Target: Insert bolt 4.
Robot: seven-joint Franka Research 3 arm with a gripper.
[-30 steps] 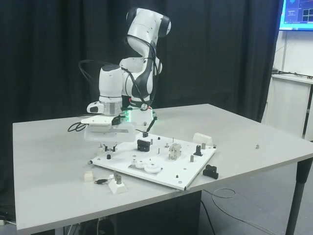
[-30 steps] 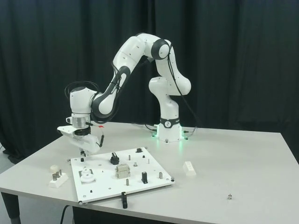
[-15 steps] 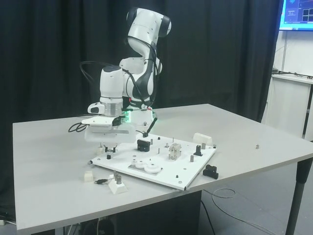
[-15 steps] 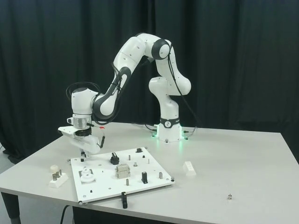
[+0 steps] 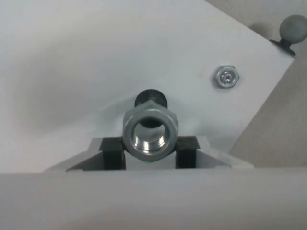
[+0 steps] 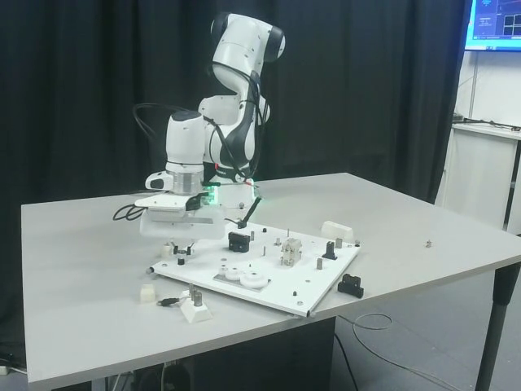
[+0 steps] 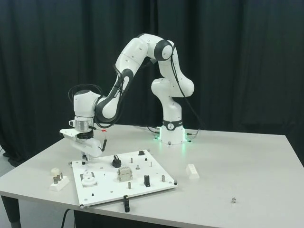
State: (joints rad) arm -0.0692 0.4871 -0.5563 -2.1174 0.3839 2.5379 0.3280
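The gripper [image 5: 149,153] is holding the bolt [image 5: 149,132] clamped between its two black fingers [image 5: 112,154], shaft pointing down. It is hanging just above a black hole [image 5: 150,98] near one corner of the white assembly board [image 5: 72,57], almost directly beneath the bolt.

Two room views share arm [image 6: 232,98]; wrist close.

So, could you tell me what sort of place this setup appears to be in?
Probably a robotics lab or test cell: black curtains behind, a white robot arm bolted to a grey table, and a white assembly board of small fittings.
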